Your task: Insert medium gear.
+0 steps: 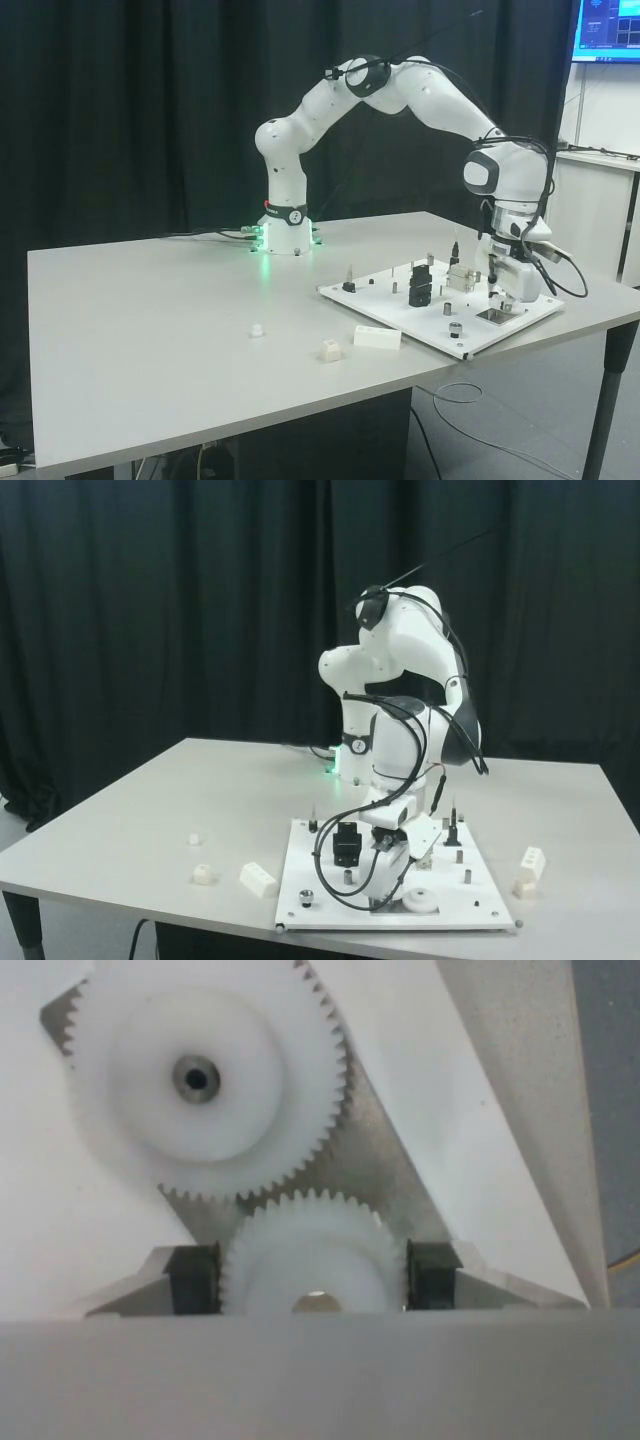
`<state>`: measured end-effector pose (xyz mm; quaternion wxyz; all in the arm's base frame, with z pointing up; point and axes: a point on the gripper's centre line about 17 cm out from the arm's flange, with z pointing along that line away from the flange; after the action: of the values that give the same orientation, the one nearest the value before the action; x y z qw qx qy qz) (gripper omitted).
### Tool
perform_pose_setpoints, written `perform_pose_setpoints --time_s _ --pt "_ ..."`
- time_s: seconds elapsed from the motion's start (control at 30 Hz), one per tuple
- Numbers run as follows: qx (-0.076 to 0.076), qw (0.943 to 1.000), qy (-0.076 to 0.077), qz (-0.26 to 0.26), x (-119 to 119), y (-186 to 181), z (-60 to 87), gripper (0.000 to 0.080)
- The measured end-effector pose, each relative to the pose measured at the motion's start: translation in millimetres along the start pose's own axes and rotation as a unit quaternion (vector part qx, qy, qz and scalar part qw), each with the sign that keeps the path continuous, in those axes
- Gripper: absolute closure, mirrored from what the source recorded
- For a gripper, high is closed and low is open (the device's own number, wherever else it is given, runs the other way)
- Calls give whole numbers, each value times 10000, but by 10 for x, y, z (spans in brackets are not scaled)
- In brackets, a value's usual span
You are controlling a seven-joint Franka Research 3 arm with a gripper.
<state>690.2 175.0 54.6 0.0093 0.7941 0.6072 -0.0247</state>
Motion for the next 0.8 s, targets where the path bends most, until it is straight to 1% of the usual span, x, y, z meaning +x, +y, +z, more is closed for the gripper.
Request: perform_pose_setpoints --time_s 0.47,0.8 --pt "-26 10000 6 -6 1 14 6 407" --pt "-50 10000 16 -16 12 15 49 407"
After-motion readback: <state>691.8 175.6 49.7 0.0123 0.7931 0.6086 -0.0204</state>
